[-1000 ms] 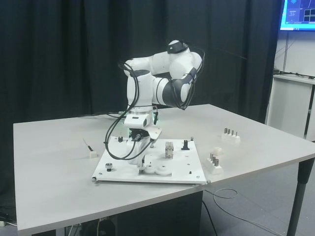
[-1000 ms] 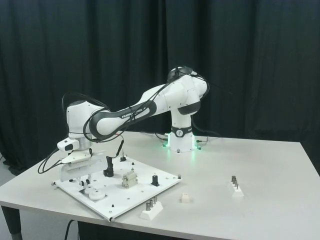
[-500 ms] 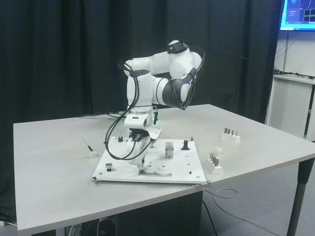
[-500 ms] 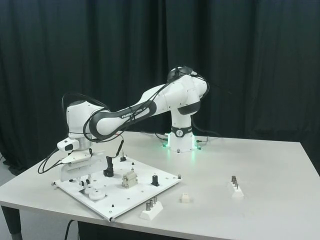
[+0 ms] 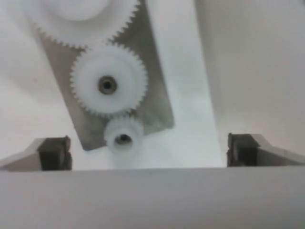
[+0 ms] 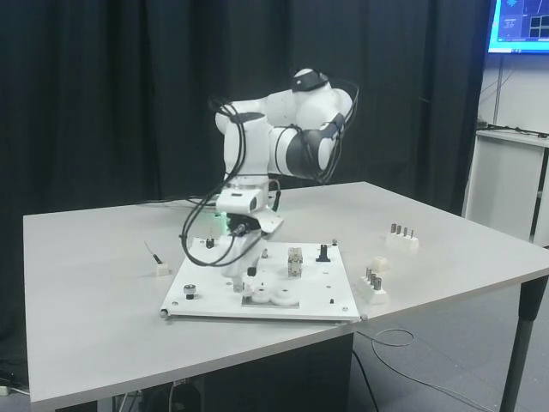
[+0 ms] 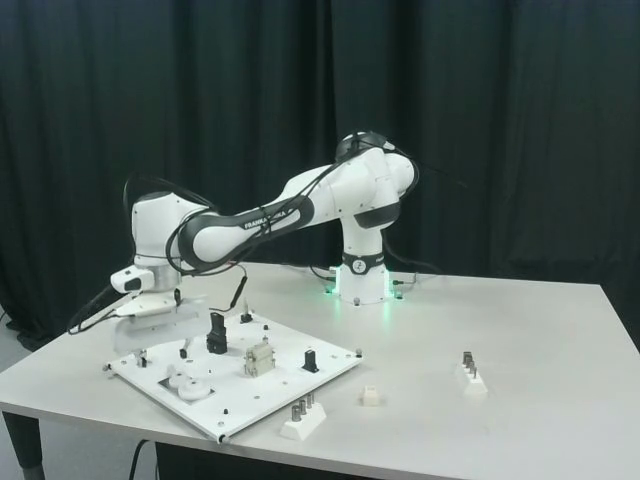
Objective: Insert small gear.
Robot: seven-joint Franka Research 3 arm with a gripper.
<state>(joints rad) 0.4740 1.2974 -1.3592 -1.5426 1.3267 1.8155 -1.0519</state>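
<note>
White plastic is what I see most: the small gear [image 5: 123,138] sits seated on its peg at the end of a grey metal plate [image 5: 152,102], its bore facing straight up at my wrist camera, so its axis stands vertical and its flat face lies level. Its teeth mesh with a middle gear [image 5: 108,86] just beside it, and that one meets a large gear [image 5: 83,19] further along the same plate, the three in a row. My tool [image 5: 148,150] hangs above the small gear with its two black fingertips [image 5: 53,152] spread wide apart, gripping nothing and touching nothing. From the room cameras I see the white arm [image 6: 296,129] bent down over a white assembly board [image 6: 330,287] on the grey desk [image 6: 94,249], with the gears [image 7: 188,383] near the board's front edge.
</note>
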